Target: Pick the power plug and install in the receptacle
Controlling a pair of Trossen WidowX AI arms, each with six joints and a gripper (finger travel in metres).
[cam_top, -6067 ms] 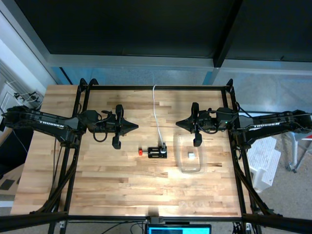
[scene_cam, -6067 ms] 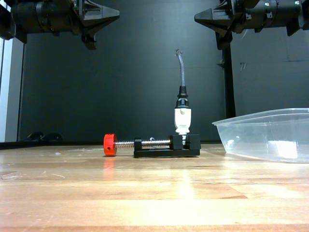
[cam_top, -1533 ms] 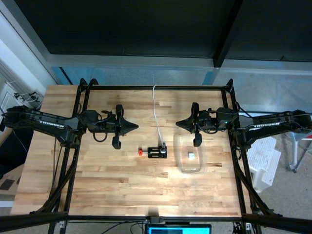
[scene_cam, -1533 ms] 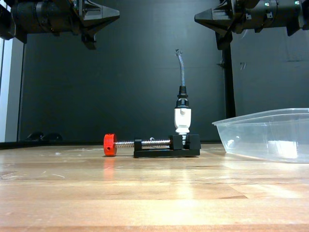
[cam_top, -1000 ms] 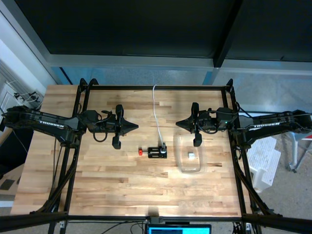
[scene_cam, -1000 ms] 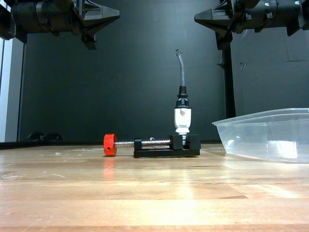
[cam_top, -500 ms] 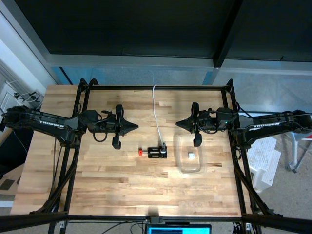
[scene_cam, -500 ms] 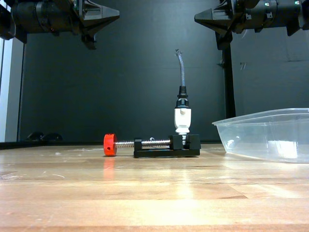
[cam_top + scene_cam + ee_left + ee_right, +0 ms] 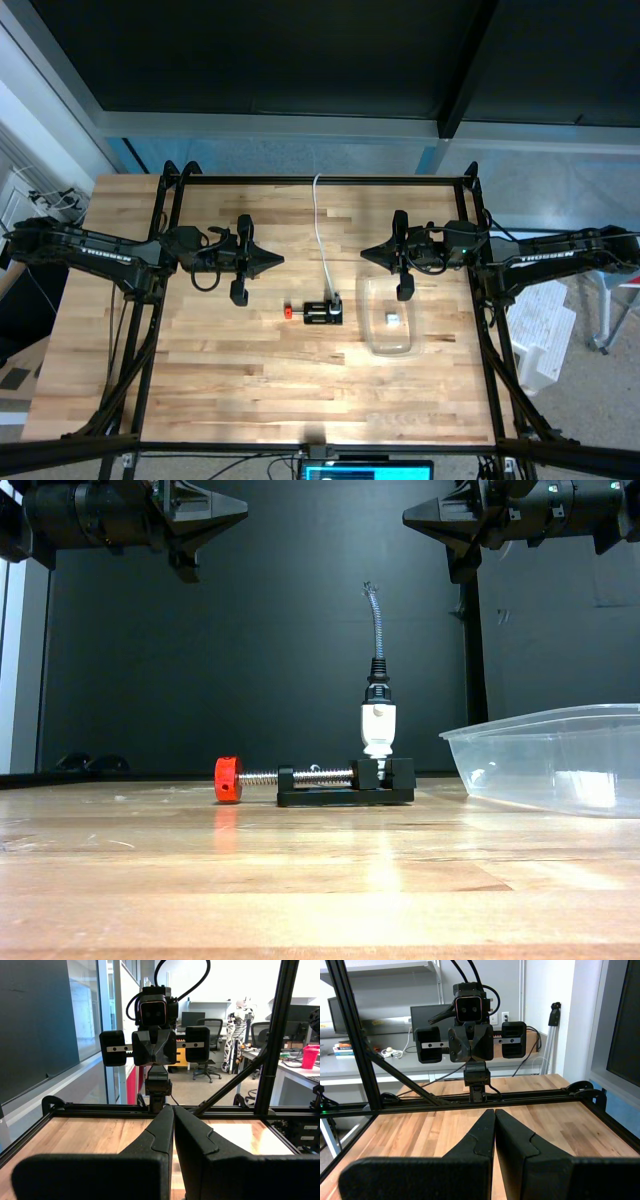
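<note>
Left hand [image 9: 276,260] and right hand [image 9: 366,252] are hovering pressed together over the desk [image 9: 250,360]; you are risking grabbing the tray [image 9: 390,352] cube [image 9: 393,318], not the plug.

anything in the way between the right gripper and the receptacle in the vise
Nothing visible. The right gripper, shut, hangs high up and right of the receptacle clamped in the black vise, only air between. The left gripper, shut, hangs high on the other side.

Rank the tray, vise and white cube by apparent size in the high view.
1. tray
2. vise
3. white cube, inside the tray
Both shut, the left gripper and right gripper hang above the table, flanking the vise.
</note>
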